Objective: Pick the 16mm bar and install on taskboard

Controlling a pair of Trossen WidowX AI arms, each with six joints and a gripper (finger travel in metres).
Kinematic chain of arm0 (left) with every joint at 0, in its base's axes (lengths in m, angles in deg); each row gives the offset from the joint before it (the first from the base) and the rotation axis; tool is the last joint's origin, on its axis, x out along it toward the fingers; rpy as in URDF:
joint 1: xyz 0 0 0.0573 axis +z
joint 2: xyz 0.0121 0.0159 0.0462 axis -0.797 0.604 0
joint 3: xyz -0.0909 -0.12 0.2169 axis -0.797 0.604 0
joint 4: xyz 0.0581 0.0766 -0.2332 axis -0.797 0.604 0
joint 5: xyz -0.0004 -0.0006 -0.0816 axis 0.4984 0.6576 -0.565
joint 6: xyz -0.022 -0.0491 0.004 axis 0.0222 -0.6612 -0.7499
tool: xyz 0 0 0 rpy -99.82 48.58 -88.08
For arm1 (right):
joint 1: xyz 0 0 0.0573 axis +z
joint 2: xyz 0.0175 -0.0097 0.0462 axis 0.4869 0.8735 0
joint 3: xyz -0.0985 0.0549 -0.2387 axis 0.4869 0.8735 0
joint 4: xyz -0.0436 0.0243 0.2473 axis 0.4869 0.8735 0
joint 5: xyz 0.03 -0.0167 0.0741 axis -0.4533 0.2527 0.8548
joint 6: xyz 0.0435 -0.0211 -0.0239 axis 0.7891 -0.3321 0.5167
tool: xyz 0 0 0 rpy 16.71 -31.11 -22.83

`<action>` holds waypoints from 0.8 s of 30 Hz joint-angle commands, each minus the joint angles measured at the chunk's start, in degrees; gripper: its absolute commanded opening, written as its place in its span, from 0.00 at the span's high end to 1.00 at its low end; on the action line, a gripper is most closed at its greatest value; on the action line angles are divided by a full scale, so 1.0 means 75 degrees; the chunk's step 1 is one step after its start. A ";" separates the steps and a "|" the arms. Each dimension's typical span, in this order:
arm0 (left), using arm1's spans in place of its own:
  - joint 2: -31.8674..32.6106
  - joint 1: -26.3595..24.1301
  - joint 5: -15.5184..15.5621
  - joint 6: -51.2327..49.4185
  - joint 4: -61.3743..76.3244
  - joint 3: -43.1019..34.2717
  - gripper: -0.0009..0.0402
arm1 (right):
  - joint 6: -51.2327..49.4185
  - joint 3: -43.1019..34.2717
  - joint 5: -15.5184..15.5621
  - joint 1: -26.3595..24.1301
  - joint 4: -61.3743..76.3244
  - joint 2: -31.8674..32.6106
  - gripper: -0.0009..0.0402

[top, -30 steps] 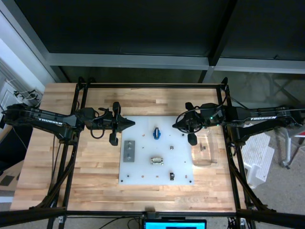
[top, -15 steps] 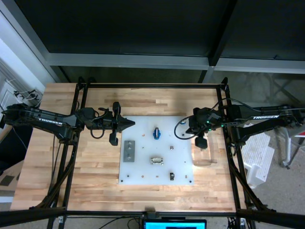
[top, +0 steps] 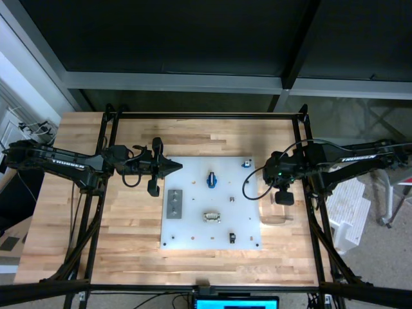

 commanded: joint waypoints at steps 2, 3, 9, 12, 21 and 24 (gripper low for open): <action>0.0000 0.0003 -0.0003 0.0000 -0.0003 -0.0003 0.98 | 0.0140 0.0006 0.0006 0.0256 0.0187 0.0210 0.98; 0.0000 0.0003 -0.0003 0.0000 -0.0003 -0.0003 0.98 | 0.0157 0.0006 0.0006 0.0318 0.0242 0.0268 0.98; 0.0000 0.0000 -0.0003 0.0000 0.0000 -0.0003 0.98 | 0.0382 0.0006 0.0000 0.0702 0.0332 0.0484 0.98; 0.0000 0.0000 -0.0003 0.0000 -0.0003 -0.0003 0.98 | 0.0481 0.0006 0.0000 0.1005 0.0344 0.0577 0.98; 0.0000 0.0000 -0.0003 0.0000 0.0000 -0.0003 0.98 | 0.0839 0.0006 -0.0070 0.1676 0.0347 0.0667 0.92; 0.0000 0.0003 -0.0003 0.0000 -0.0003 -0.0003 0.98 | 0.0883 0.0006 -0.0105 0.1839 0.0341 0.0667 0.84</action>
